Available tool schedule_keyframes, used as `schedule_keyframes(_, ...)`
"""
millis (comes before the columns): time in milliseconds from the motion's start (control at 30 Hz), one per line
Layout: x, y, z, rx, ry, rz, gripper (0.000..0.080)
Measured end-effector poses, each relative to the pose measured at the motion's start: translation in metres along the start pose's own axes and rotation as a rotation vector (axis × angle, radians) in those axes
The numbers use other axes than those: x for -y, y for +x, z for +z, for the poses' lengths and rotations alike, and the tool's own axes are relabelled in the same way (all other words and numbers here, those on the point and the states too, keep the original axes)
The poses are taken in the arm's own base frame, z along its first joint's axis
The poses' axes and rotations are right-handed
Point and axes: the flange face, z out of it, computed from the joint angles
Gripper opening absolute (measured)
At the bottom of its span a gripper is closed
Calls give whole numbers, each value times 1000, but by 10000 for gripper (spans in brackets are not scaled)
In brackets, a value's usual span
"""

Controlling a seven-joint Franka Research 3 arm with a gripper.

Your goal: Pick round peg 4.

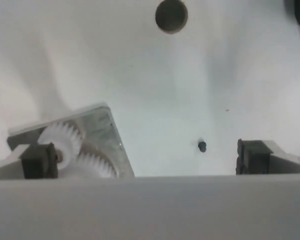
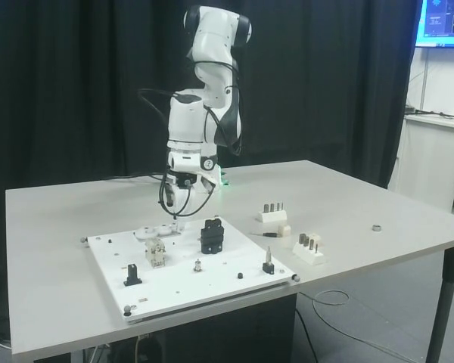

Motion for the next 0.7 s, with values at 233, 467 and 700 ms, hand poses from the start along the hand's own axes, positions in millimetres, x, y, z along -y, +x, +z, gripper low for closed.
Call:
schedule_keyframes(233, 0, -1, -3, -1, 8, 4, 800)
schedule_keyframes(467, 0, -2, -4, -2, 10, 5, 800)
schedule_keyframes(700, 0, -2, -3, -1, 13, 5, 800)
